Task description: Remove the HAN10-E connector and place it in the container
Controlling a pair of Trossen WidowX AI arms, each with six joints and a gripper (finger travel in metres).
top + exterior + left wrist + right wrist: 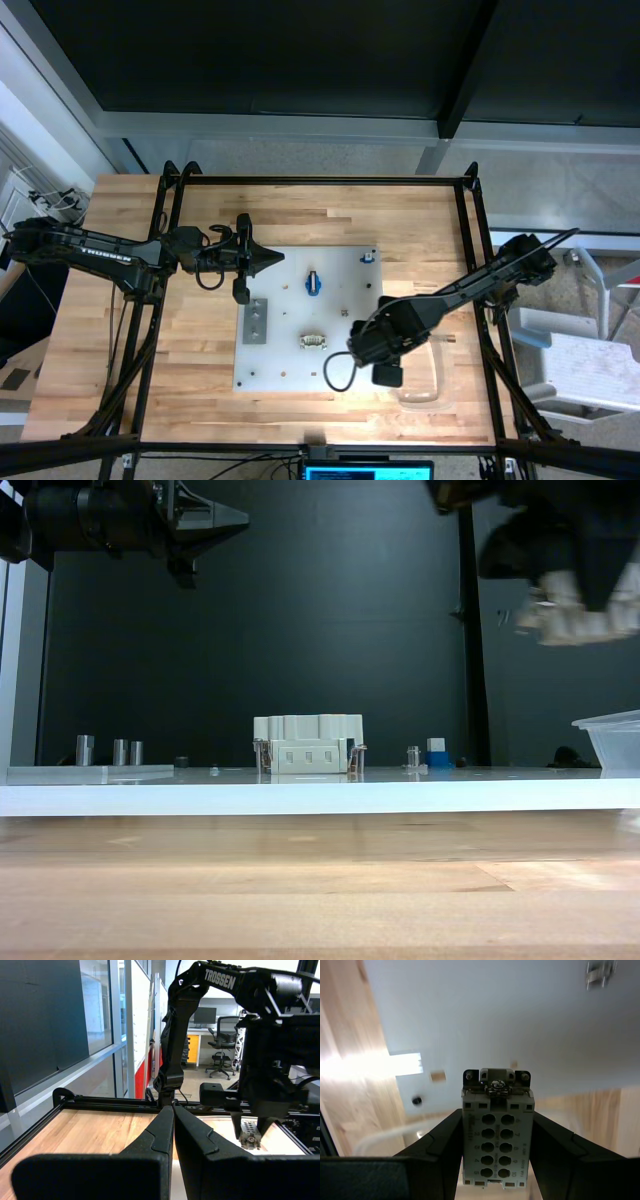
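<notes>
We grip the HAN10-E connector (498,1110) by its long sides in the right gripper (497,1132), aloft near the white board's (290,375) right edge beside the container (430,388). It looks light, rigid and smooth. The left gripper (272,258), fingers together, hangs over the board's far-left corner.

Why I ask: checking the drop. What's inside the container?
Nothing shows inside the container; the right gripper above, shut on the connector, covers part. Left gripper hangs shut over the far-left corner of the board.
</notes>
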